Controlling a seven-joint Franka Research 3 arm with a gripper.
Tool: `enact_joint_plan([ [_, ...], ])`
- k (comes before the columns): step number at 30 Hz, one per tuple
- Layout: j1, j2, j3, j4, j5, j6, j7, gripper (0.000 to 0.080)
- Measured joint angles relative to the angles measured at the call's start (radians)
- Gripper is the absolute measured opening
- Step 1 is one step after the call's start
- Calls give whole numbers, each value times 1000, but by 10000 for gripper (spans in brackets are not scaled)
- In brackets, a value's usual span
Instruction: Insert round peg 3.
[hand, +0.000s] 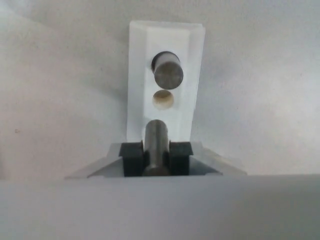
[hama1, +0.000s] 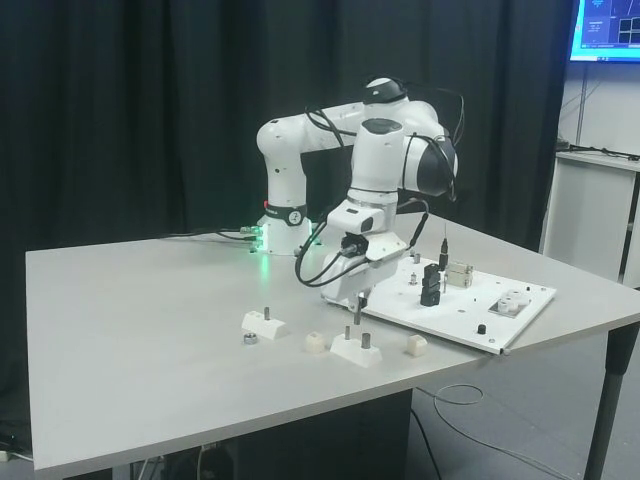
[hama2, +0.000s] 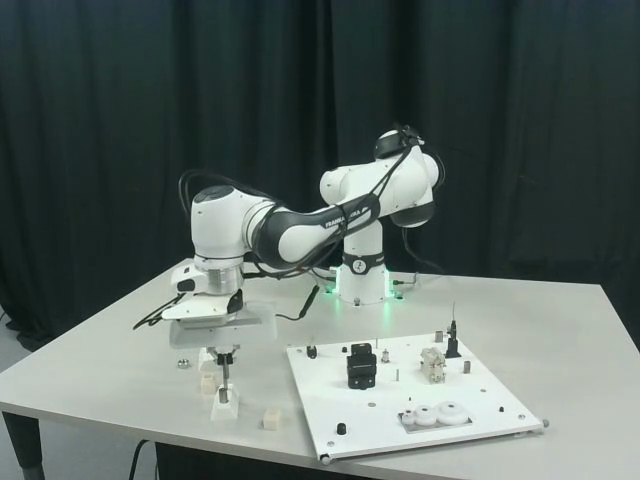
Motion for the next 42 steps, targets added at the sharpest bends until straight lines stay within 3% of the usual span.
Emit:
enact_joint_plan([
  [42, 8, -2, -1, -11, 14, 13, 0, 104],
])
